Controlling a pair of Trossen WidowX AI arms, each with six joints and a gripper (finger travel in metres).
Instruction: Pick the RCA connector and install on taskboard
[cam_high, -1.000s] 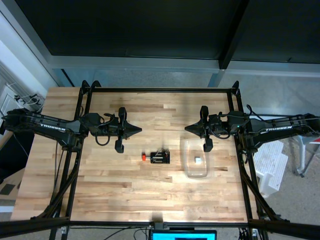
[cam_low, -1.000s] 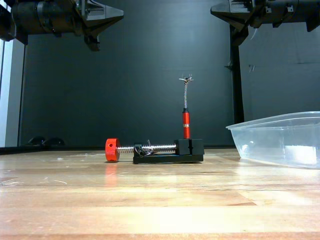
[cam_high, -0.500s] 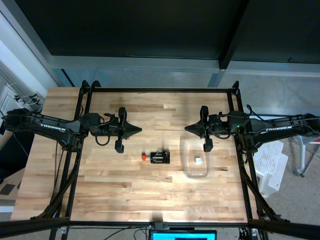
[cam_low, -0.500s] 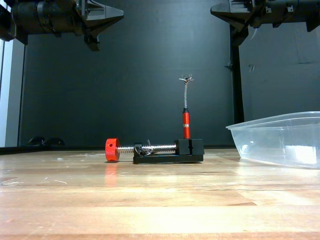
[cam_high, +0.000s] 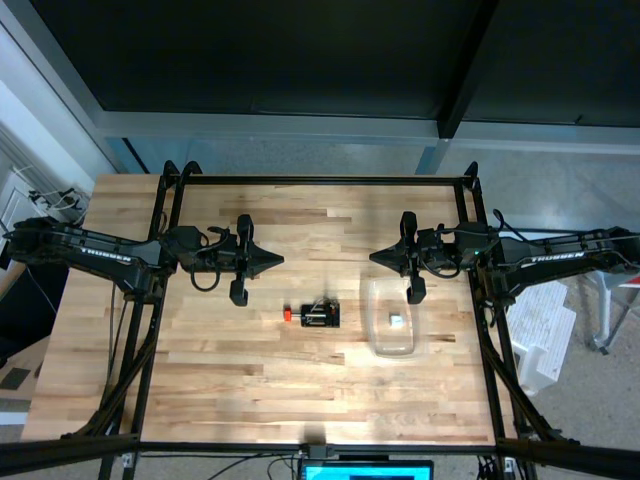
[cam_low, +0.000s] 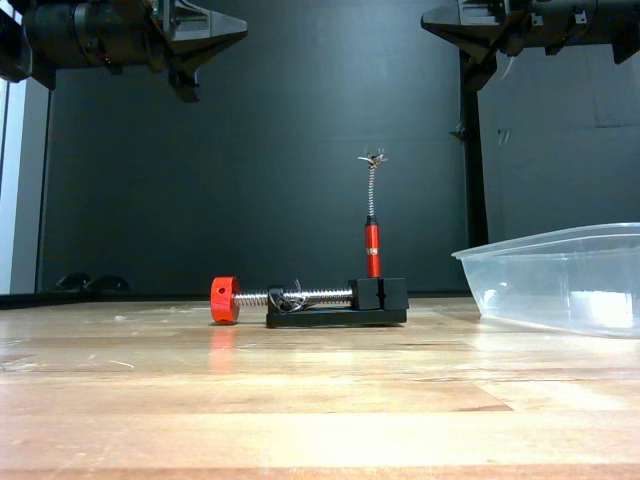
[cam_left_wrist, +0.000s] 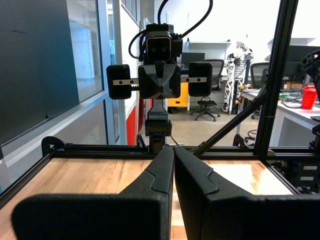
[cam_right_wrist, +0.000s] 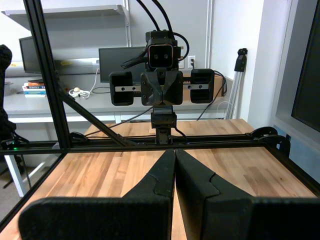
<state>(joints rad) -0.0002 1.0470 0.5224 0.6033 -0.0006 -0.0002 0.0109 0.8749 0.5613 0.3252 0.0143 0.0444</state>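
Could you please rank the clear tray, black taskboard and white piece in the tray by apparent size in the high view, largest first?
Clear plastic tray
Small black rectangular taskboard
Tiny white piece
Left gripper and right gripper hover shut above the table.

A clear plastic tray (cam_high: 385, 343) on a light wooden table (cam_high: 250, 380)

The see-through tray with round corners sits on the right part of the table. A black metal frame (cam_high: 320, 181) runs around the table's edges. A small screen with a blue glow (cam_high: 367, 469) peeks in at the near edge. White paper sheets (cam_high: 545, 335) lie on the grey floor past the right side.
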